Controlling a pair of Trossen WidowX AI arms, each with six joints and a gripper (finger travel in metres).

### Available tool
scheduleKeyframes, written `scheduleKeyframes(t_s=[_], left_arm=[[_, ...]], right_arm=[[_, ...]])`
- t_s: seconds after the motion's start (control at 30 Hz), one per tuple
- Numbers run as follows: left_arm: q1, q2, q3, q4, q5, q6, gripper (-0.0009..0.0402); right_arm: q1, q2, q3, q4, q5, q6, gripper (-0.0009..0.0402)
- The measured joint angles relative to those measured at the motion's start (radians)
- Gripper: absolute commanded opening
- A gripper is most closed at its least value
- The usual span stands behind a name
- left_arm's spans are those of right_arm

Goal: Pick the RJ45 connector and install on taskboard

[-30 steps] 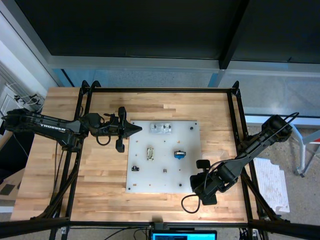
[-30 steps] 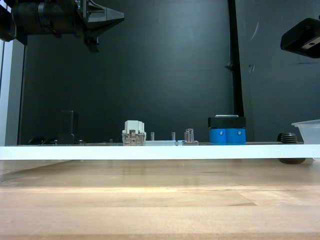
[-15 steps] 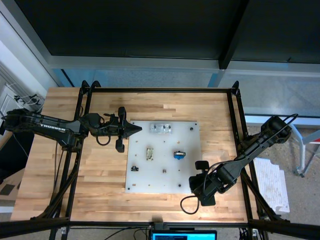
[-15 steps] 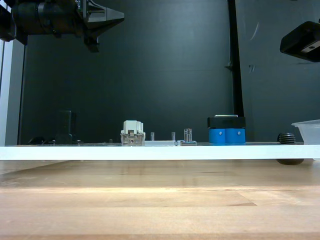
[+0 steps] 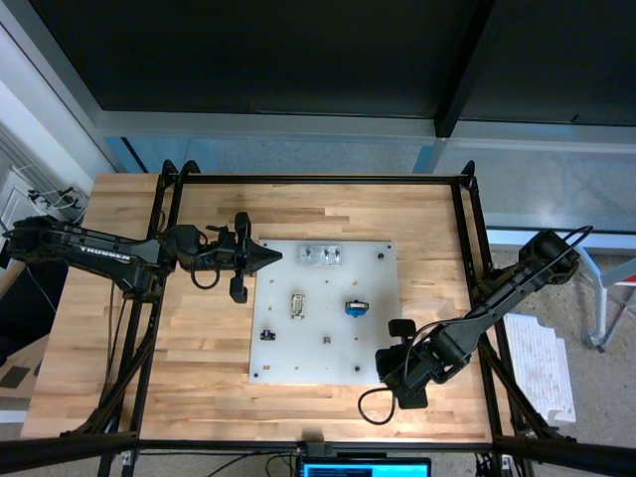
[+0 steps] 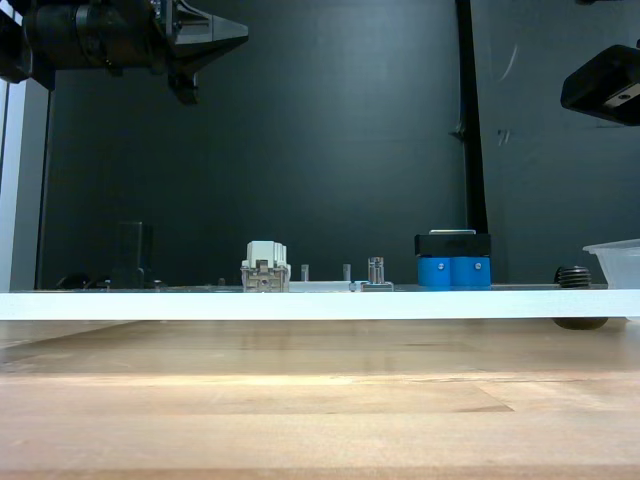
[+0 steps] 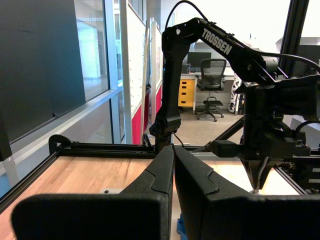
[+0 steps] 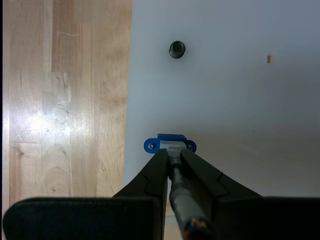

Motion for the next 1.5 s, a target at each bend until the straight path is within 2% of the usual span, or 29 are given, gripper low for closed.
scheduleKeyframes(t_s=[0.4, 0.5, 0.73, 1.0, 1.23, 1.5], left_arm=[[0.000, 0.000, 0.000, 0.000, 0.000, 0.000, 0.0000], [0.000, 0.000, 0.000, 0.000, 0.000, 0.000, 0.0000], [0.000, 0.000, 0.000, 0.000, 0.000, 0.000, 0.0000], [0.000, 0.000, 0.000, 0.000, 0.000, 0.000, 0.0000], [0.000, 0.000, 0.000, 0.000, 0.000, 0.000, 0.0000], [0.000, 0.000, 0.000, 0.000, 0.000, 0.000, 0.0000]], right_arm=[[0.000, -0.013, -0.001, 0.002, -0.003, 0.001, 0.0007], [0.000, -0.018, -0.001, 0.002, -0.003, -0.006, 0.0030], [0.001, -0.019, -0.002, -0.001, -0.016, -0.004, 0.0116], [0.002, -0.029, 0.017, -0.019, -0.008, 0.002, 0.0185], [0.002, -0.067, 0.054, -0.085, -0.003, 0.002, 0.0216], [0.002, -0.103, 0.089, -0.137, -0.002, 0.002, 0.0216]])
